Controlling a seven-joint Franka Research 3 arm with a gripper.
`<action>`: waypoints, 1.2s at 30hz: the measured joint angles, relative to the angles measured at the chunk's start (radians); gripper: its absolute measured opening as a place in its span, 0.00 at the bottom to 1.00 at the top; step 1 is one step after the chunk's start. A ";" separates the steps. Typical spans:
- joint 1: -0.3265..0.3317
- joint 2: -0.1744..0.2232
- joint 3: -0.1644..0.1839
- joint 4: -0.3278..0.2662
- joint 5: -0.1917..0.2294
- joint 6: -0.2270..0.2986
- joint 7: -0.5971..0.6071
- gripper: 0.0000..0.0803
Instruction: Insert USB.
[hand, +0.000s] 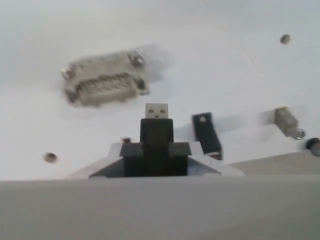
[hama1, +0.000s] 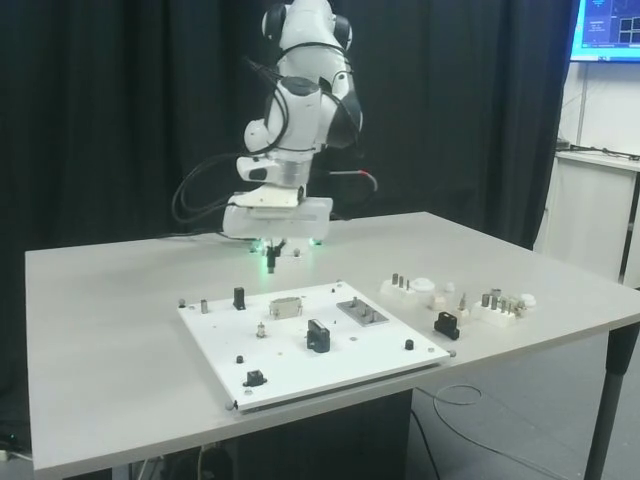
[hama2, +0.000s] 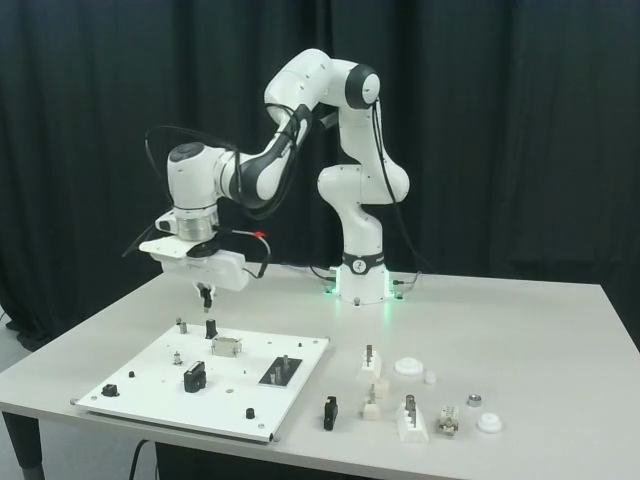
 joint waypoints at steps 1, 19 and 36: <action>-0.004 0.003 -0.002 0.003 0.000 -0.006 -0.014 0.12; -0.047 0.058 -0.020 0.022 -0.032 -0.024 -0.151 0.12; -0.049 0.086 -0.018 0.033 -0.086 -0.051 -0.178 0.12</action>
